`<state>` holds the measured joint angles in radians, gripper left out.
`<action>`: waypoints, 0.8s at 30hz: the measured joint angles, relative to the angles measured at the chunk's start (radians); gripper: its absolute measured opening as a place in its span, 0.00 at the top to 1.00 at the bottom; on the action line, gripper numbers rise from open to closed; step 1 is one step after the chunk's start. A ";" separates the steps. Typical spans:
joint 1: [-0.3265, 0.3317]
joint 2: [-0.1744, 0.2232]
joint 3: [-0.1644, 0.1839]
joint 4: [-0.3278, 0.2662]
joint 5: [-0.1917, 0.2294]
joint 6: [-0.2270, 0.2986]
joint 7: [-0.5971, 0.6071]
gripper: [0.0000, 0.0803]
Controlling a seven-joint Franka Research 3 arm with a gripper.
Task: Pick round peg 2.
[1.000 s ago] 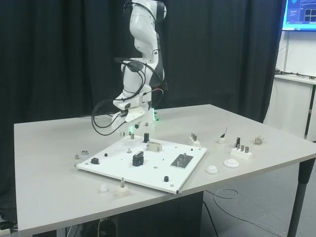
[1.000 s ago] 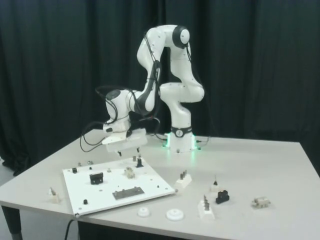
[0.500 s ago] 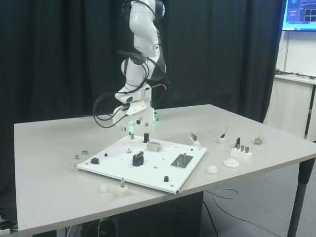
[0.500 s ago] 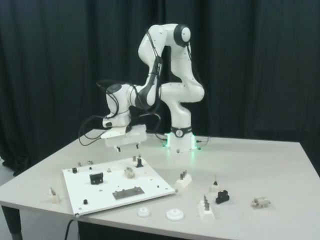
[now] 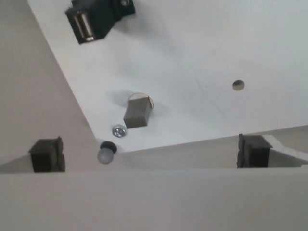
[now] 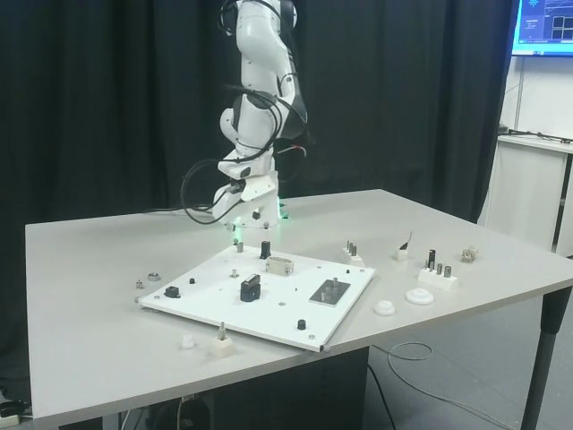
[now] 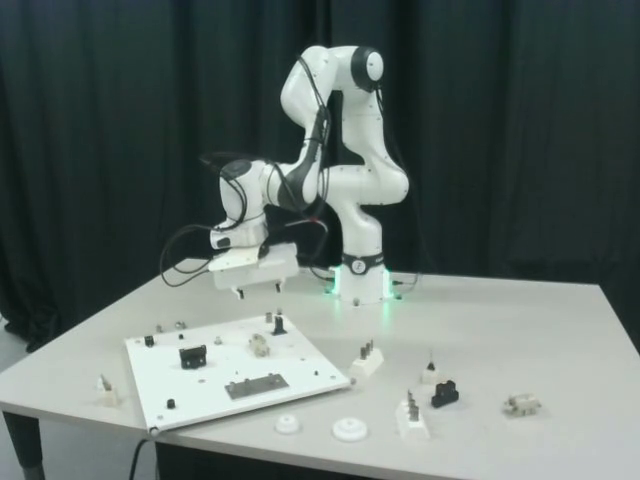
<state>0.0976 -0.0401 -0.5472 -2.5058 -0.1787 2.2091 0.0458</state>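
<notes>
A short grey round peg [image 5: 138,111] stands in a hole near the far edge of the white board [image 5: 202,53]. The same peg [image 6: 238,243] [image 7: 268,318] shows in both room views, next to a black connector [image 5: 98,17]. My gripper [image 5: 149,152] hangs well above this far edge of the board [image 6: 240,208] [image 7: 257,290]. It is open, with its two black fingertips [image 5: 46,155] wide apart and nothing between them.
A nut [image 5: 119,130] and a small round-headed pin [image 5: 106,151] lie by the board's edge. On the board [image 6: 269,296] are a black block [image 6: 250,288] and a grey plate [image 6: 329,291]. Peg holders [image 6: 438,273] [image 6: 353,253] and white discs [image 6: 384,307] sit on the table beside it.
The arm has lifted the gripper up and back from just above the board's far edge. The gripper holds nothing, and the parts on the board have not moved.
</notes>
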 joint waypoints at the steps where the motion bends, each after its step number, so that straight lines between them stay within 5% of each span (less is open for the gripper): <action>1: 0.003 -0.002 0.001 0.000 0.004 0.000 0.008 0.00; 12: 0.070 -0.014 0.012 0.012 0.072 0.002 0.141 0.00; 24: 0.175 -0.013 0.072 0.032 0.103 0.030 0.357 0.00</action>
<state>0.2725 -0.0534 -0.4748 -2.4743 -0.0760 2.2394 0.4024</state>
